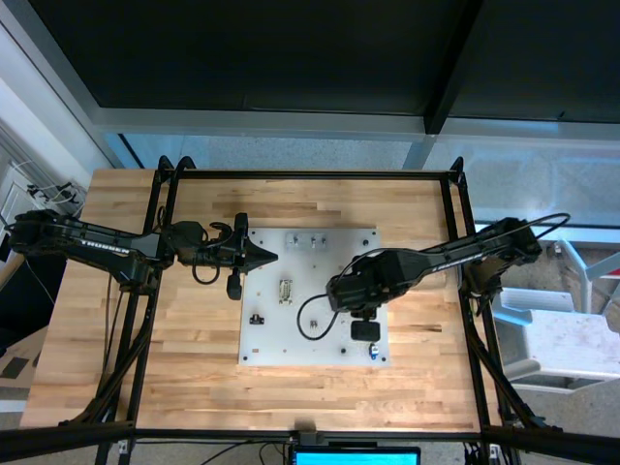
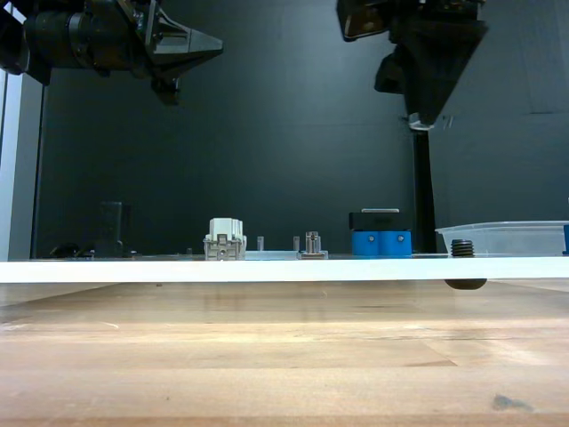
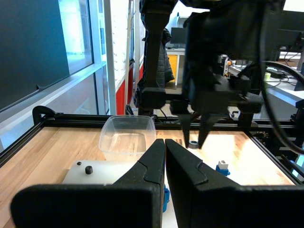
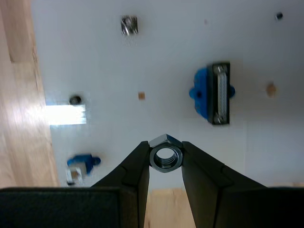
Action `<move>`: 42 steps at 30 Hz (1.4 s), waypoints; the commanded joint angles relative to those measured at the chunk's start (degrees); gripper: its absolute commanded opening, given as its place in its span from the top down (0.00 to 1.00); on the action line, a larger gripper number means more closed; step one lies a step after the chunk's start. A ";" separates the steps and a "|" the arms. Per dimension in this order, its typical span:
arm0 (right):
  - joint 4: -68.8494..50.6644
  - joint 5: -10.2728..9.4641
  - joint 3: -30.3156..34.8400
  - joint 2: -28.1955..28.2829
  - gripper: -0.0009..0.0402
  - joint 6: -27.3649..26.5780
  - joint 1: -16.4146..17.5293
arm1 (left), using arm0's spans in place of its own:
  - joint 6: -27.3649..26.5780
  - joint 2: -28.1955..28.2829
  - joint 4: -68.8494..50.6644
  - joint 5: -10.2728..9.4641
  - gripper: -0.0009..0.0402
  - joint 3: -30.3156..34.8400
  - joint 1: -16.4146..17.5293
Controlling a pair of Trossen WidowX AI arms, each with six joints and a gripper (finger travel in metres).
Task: Unfasten the M12 fastener and place in the container
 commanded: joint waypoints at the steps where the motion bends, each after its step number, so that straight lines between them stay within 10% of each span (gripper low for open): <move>1: 0.39 -0.04 -3.39 -2.47 0.96 -0.63 -1.55 | 0.00 0.02 0.00 0.00 0.98 0.00 0.00; 42: 2.01 -0.09 -39.10 -30.88 0.96 -19.87 -25.11 | 0.00 0.02 0.00 0.00 0.98 0.00 0.00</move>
